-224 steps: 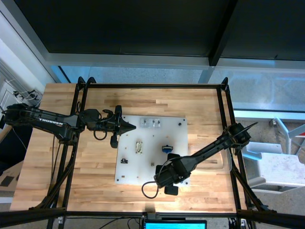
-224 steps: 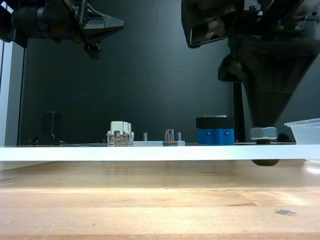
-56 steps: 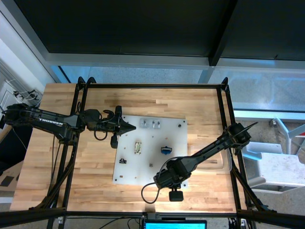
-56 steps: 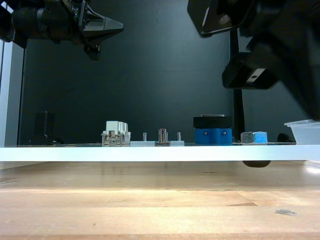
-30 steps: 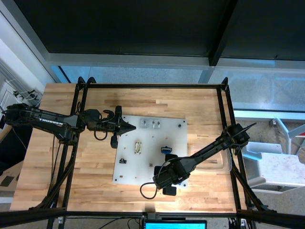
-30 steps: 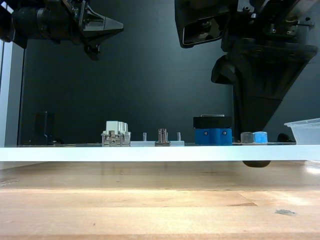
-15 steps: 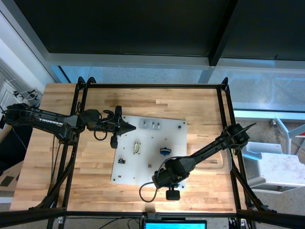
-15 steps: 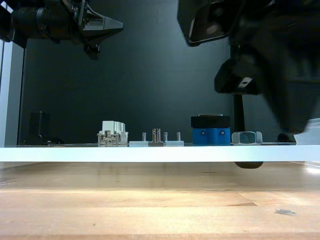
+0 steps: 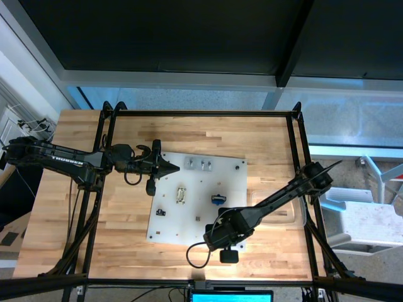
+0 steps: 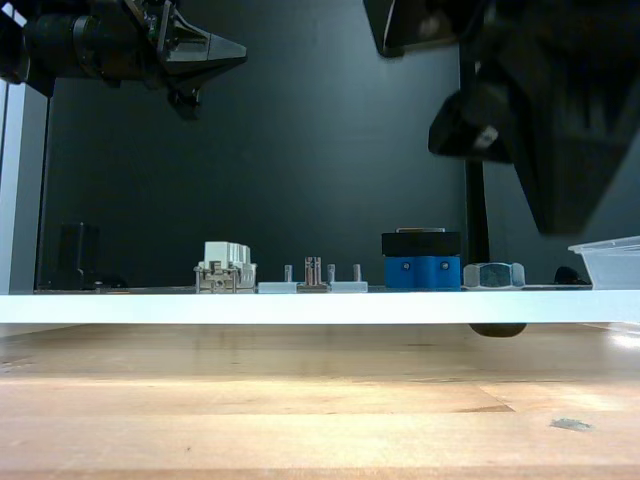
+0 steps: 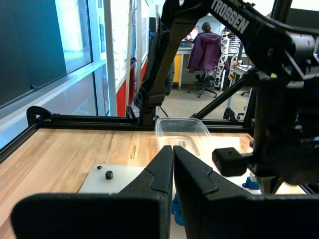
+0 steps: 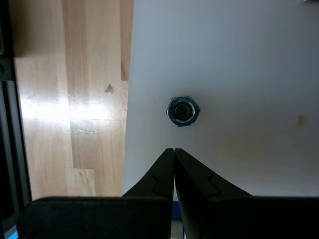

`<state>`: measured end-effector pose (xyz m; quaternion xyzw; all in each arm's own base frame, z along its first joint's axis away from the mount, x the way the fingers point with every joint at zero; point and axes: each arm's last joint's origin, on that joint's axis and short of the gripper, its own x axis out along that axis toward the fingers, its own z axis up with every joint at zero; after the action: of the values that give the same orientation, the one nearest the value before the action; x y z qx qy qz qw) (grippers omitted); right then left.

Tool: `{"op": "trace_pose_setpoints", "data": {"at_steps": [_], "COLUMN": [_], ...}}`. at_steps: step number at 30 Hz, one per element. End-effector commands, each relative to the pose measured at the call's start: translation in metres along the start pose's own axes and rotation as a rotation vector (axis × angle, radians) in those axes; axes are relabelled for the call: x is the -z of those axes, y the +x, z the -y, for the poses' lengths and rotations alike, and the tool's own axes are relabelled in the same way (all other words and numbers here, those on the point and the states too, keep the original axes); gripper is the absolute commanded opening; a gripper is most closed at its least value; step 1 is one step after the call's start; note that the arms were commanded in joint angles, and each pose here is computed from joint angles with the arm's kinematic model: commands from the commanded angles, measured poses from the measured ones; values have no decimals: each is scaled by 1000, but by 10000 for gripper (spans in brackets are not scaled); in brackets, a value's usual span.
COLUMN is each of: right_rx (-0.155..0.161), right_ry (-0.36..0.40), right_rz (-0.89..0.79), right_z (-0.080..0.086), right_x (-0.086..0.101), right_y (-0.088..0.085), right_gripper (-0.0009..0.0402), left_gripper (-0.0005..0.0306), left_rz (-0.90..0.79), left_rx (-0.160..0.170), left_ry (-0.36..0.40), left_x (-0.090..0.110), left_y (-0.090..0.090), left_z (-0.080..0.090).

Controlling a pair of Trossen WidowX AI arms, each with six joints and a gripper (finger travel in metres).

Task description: Pick the M12 fastener and fasten on the M12 threads

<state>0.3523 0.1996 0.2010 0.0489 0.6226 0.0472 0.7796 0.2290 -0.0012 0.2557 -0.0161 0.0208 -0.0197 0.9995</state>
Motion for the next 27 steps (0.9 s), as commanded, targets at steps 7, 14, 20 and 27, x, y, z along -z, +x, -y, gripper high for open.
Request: {"op": "trace_pose_setpoints", "data": {"at_steps": [7, 14, 20, 27], "right_rx": [0, -16, -24, -4], "right_ry": [-5, 1, 8, 13], "right_rz": [73, 117, 130, 143], "right_z": [0, 2, 3, 4], "right_x": [1, 3, 6, 6], "right_y": [-26, -49, -62, -61], "right_gripper": [0, 0, 0, 0], "left_gripper": [0, 0, 0, 0], "left_rz": [0, 0, 0, 0], "left_rx": [0, 0, 0, 0], "left_ry": [0, 0, 0, 0], "left_x": [0, 0, 0, 0], "left_y": [0, 0, 0, 0], "left_z": [0, 0, 0, 0]}}
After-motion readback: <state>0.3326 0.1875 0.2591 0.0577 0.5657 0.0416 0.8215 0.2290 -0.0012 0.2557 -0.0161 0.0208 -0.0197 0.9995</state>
